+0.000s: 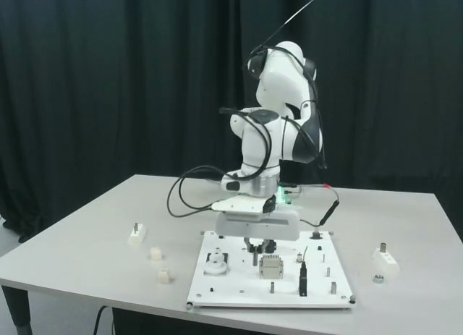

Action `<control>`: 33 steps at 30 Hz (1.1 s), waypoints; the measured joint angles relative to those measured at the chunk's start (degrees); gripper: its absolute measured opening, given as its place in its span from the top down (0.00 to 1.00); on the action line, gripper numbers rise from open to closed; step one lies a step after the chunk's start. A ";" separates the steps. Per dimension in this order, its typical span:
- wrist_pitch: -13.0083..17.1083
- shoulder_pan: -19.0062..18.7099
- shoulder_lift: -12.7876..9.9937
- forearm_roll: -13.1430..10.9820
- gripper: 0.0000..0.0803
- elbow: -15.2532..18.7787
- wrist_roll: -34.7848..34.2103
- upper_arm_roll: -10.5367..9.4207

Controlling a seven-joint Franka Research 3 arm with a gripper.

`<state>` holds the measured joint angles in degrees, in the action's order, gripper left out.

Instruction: Insert round peg 3.

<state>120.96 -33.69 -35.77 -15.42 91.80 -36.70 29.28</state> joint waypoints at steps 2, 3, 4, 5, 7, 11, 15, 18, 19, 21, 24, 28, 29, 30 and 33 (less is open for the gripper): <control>-0.03 1.07 -0.32 0.05 0.87 -0.26 0.18 -0.94; -0.05 1.52 -0.45 0.05 0.87 -0.35 0.24 -1.29; -0.07 1.92 -0.61 0.06 0.87 -0.43 0.33 -1.63; -0.09 2.26 -0.75 0.06 0.87 -0.47 0.44 -1.88; -0.11 2.79 -0.99 0.06 0.87 -0.49 0.75 -2.28; -0.12 3.61 -1.46 0.06 0.87 -0.49 1.07 -3.02; -0.11 4.14 -1.97 0.06 0.87 -0.52 1.56 -3.50; -0.02 4.48 -2.40 0.06 0.87 -0.63 2.25 -3.77; 0.01 4.65 -2.54 0.06 0.87 -0.69 2.48 -3.93; 0.07 5.00 -2.83 0.06 0.87 -0.90 2.76 -4.22; 0.19 5.49 -3.25 0.06 0.87 -1.23 3.05 -4.50; 0.27 6.22 -3.91 0.06 0.87 -1.96 3.49 -4.92; 0.27 6.40 -4.07 0.06 0.87 -2.15 3.59 -5.02; 0.27 6.61 -4.24 0.06 0.87 -2.36 3.70 -5.12; 0.27 7.34 -4.64 0.06 0.87 -2.89 3.93 -5.58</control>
<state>121.23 -26.35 -40.41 -15.36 88.91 -32.77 23.70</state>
